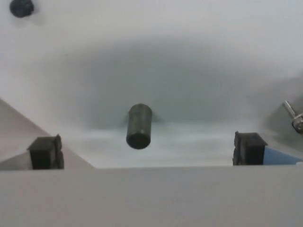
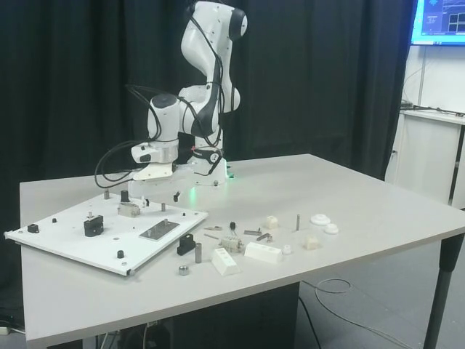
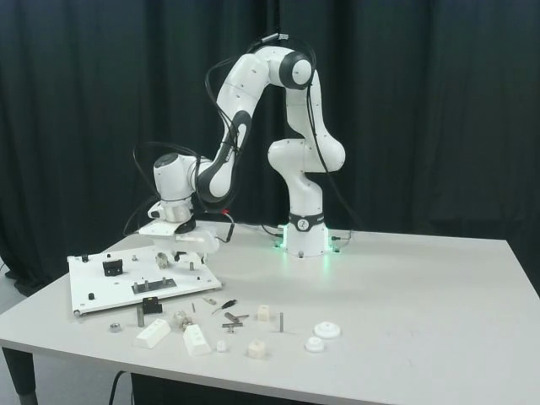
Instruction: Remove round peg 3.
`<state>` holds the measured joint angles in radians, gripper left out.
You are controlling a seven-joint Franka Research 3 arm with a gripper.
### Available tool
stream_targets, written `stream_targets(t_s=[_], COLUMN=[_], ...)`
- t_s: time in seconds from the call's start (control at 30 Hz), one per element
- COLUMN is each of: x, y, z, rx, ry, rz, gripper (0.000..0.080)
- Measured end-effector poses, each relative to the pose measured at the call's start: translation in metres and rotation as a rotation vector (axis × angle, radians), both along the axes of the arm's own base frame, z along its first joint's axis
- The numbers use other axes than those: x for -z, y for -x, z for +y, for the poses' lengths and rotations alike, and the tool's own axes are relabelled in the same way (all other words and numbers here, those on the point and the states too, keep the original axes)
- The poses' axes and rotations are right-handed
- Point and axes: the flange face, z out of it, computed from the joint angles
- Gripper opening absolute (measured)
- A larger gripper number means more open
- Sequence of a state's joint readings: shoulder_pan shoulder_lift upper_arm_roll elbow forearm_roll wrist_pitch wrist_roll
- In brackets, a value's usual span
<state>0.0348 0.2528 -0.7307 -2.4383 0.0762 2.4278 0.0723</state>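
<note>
Here the wrist view gives the clearest look: the gripper (image 1: 147, 150) has its two black fingertips (image 1: 45, 152) spread wide, one on each side of a short dark round peg (image 1: 139, 126) that stands up from the white board (image 1: 189, 75). Neither tip touches the peg, and the jaws hold nothing. The same view shows a small black knob (image 1: 21, 7) further off on the board and a bit of metal hardware (image 1: 294, 116) at the board's edge.

Neither room view shows the gap between the fingers. In the first room view the gripper (image 2: 152, 190) hangs low over the far part of the white board (image 2: 65, 243), and a small upright peg (image 2: 163, 206) stands close under it. This view also shows a black block (image 2: 93, 227) and a grey plate (image 2: 160, 230) on the board, and loose white and metal parts (image 2: 261, 251) scattered on the grey table (image 2: 363, 196) beside it.

The second room view shows the whole white arm (image 3: 253, 93) bending down from its base (image 3: 305, 236) to the board (image 3: 93, 291), with the gripper (image 3: 173, 240) just above it.
</note>
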Motion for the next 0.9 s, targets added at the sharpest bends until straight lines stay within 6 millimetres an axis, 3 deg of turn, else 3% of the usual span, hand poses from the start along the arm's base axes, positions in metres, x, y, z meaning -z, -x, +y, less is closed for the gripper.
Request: stream_targets(t_s=[0.9], x=[0.018], y=[0.003], z=[-0.001], rx=[0.019], ry=[-0.023], rz=[-0.011], gripper=[0.0800])
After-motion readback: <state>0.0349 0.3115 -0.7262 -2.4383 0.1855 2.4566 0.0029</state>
